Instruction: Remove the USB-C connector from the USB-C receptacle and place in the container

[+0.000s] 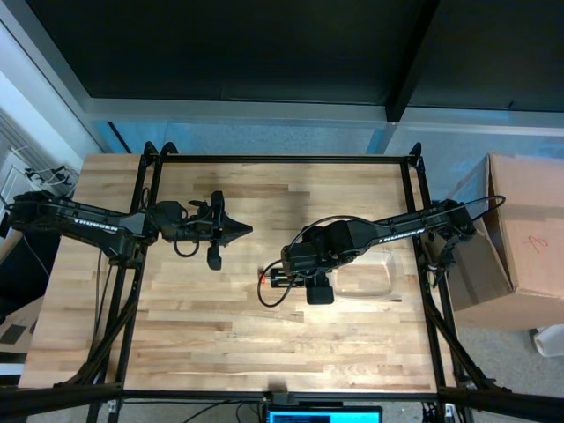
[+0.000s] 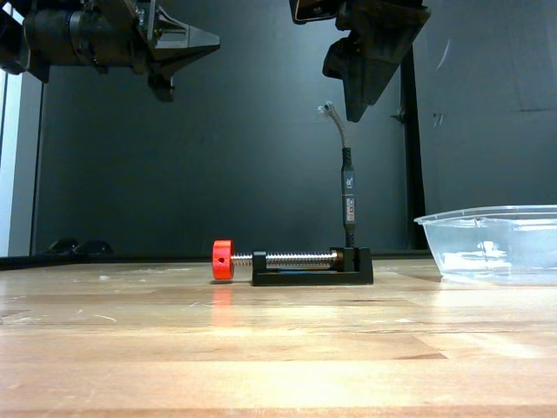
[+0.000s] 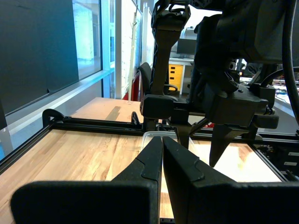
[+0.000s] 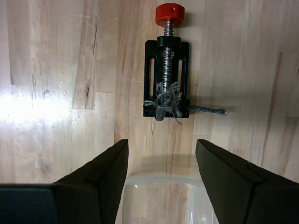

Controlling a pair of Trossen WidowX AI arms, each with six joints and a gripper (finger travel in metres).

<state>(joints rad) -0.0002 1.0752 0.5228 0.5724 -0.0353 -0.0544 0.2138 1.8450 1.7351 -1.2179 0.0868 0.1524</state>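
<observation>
The USB-C connector [image 2: 349, 205] is seated upright in the USB-C receptacle [image 2: 353, 256], centre frame. The right gripper [image 4: 161, 143] is held spread above it; the left gripper [image 2: 214, 37], pressed together, upper left. Lowered off-centre, the connector could be bent.

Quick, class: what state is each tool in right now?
Left tool: closed, empty, raised at left.
Right tool: open, empty, above the plugged-in USB-C connector.

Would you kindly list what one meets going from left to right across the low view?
High up, the left gripper, shut → red knob → screw → USB-C connector, seated upright in the vise, with the right gripper open above it → container.
</observation>
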